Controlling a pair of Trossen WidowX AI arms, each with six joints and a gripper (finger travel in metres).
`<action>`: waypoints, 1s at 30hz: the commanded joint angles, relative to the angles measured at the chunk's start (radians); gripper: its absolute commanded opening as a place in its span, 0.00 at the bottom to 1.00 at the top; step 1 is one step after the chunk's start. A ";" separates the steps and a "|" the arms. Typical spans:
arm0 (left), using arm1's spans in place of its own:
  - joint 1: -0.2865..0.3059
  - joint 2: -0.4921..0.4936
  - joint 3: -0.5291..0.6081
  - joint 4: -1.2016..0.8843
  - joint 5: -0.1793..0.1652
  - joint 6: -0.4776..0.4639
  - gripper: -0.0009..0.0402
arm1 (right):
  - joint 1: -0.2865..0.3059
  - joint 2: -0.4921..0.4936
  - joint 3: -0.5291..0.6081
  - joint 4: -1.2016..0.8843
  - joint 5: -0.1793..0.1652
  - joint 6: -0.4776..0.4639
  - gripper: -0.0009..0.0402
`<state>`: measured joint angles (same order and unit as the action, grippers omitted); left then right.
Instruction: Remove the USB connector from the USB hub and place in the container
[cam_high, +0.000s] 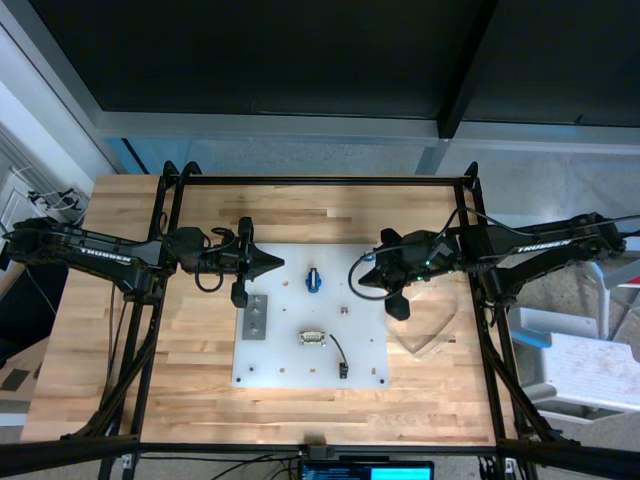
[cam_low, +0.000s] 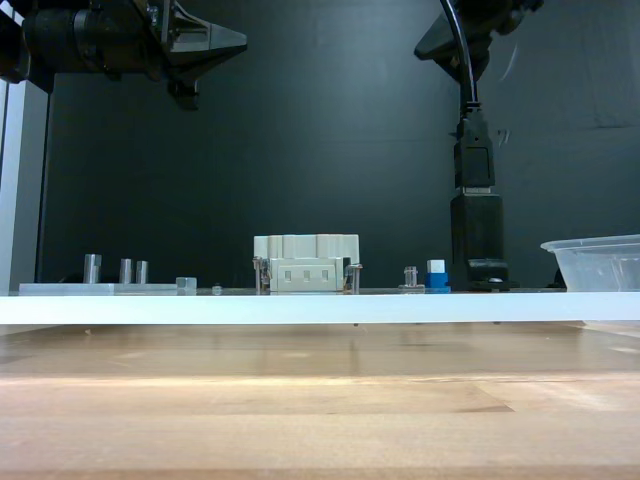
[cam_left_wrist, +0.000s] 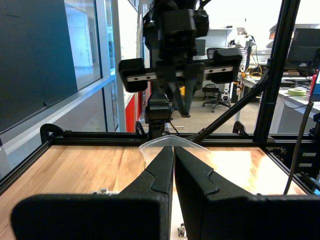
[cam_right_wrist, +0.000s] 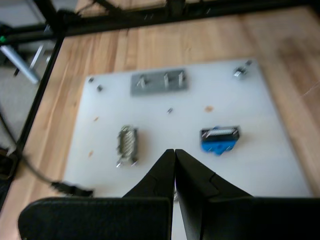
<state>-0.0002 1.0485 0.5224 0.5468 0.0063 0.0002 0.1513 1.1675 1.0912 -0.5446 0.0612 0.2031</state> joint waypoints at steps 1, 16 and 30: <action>0.000 0.000 0.000 0.000 0.000 0.000 0.02 | 0.035 0.026 0.045 -0.078 0.002 0.020 0.02; 0.000 0.000 0.000 0.000 0.000 0.000 0.02 | 0.229 0.098 0.079 -0.208 0.114 0.148 0.02; 0.000 0.000 0.000 0.000 0.000 0.000 0.02 | 0.345 0.226 0.157 -0.231 0.158 0.248 0.04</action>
<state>-0.0002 1.0485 0.5228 0.5468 0.0063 0.0002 0.4908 1.3804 1.2331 -0.7639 0.2108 0.4450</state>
